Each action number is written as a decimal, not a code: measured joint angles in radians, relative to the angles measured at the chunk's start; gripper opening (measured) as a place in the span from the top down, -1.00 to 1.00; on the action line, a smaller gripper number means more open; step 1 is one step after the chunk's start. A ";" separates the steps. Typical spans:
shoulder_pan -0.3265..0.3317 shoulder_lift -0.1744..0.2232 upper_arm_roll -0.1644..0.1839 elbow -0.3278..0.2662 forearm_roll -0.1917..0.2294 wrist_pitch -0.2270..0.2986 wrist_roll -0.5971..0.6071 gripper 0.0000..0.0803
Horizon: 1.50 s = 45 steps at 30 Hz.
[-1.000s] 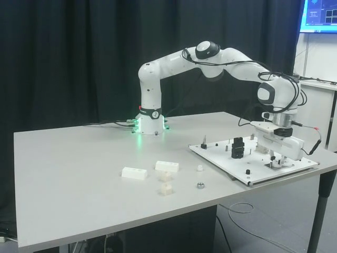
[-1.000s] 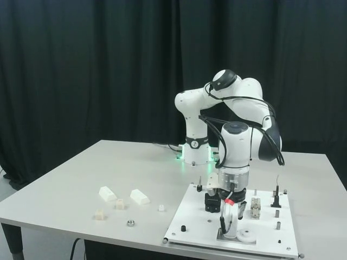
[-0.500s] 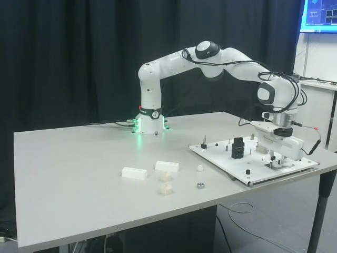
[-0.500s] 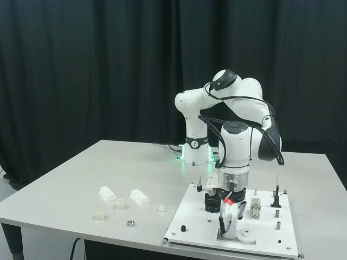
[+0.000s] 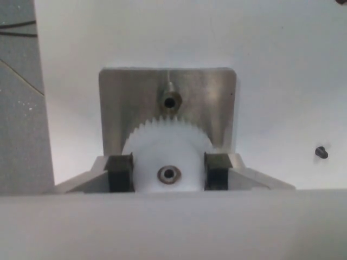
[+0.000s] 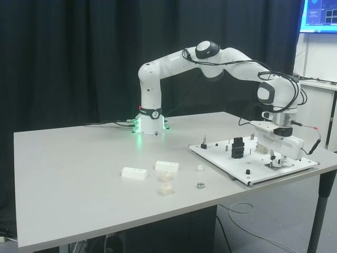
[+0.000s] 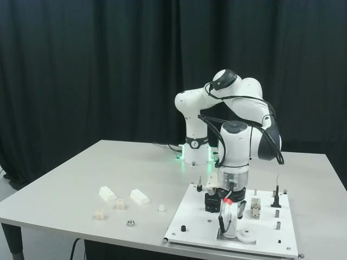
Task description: Remove medium gear.
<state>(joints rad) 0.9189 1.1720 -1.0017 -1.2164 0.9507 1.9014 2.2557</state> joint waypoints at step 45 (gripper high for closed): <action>0.012 -0.019 -0.059 0.030 0.001 -0.100 -0.051 0.32</action>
<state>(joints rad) 0.9304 1.1531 -1.0606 -1.1860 0.9517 1.8018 2.2045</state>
